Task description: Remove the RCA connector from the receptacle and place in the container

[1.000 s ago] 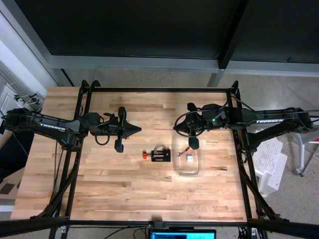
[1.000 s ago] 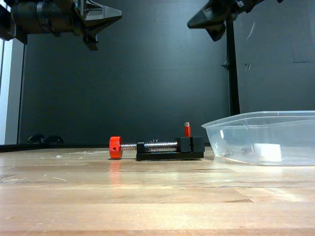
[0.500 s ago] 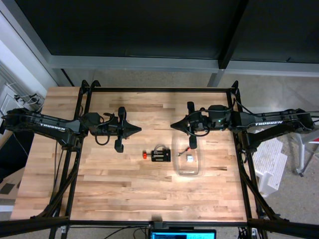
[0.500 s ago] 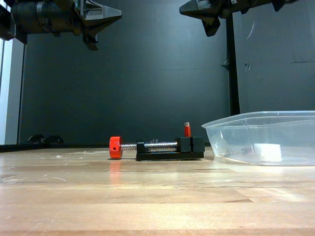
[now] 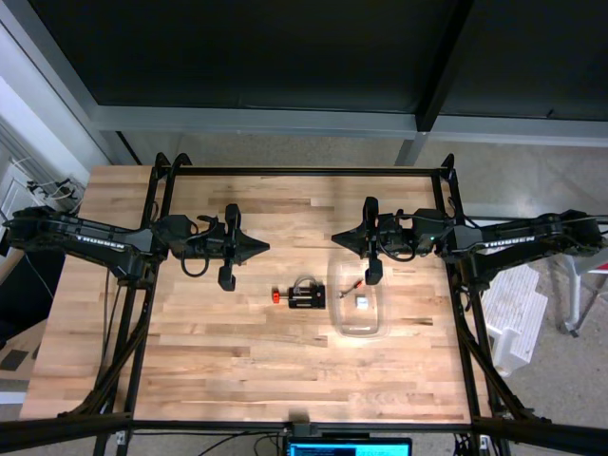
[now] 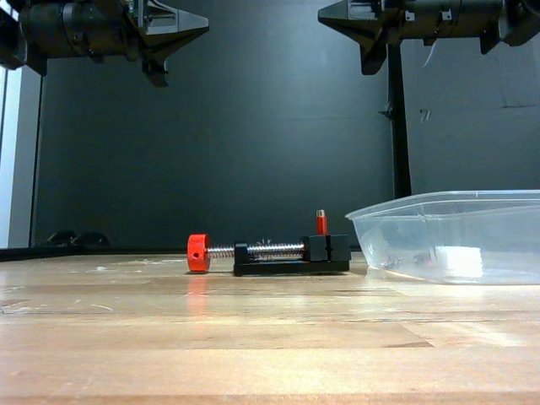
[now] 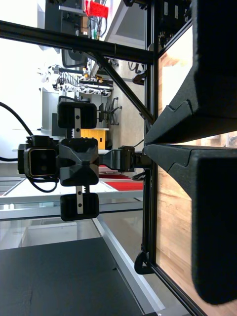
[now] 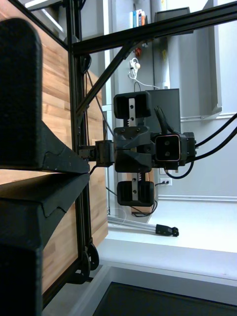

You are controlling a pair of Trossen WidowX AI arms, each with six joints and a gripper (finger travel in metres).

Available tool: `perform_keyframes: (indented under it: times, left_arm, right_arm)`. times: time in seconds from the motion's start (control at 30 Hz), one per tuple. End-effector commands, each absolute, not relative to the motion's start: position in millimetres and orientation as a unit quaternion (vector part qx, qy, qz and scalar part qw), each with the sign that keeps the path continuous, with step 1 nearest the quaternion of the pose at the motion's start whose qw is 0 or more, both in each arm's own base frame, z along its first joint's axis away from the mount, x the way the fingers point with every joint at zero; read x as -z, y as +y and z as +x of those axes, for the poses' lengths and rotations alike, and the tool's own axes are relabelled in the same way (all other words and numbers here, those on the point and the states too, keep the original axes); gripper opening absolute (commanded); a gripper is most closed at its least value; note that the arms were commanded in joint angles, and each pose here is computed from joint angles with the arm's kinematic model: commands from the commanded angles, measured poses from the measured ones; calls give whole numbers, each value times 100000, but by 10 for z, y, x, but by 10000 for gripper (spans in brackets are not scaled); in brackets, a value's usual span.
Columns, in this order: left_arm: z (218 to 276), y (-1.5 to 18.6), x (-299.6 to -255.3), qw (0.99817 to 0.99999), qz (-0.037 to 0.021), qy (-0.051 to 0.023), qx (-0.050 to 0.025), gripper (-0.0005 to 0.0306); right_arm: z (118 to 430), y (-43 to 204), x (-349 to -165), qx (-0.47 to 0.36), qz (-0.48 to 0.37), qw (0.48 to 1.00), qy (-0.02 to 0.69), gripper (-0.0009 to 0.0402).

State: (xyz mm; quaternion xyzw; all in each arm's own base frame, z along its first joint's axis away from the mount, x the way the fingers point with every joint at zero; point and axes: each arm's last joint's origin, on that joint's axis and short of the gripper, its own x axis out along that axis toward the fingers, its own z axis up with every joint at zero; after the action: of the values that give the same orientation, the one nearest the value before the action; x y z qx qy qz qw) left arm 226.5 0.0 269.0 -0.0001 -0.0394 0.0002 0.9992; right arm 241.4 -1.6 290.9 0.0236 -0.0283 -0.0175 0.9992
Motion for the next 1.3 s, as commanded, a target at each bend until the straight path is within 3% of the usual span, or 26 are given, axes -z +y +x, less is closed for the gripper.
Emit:
perform_keyframes:
  times: [0.03, 1.3]
  left_arm:
    - [2265, 0, -2690, 99923, 8, -3919, -19, 0]
    - [2265, 0, -2690, 99923, 8, -3919, -19, 0]
  right_arm:
    - [2410, -14, -2879, 1708, 2455, 99918, -2740, 0]
    - [2404, 2, -2808, 262, 889, 99994, -527, 0]
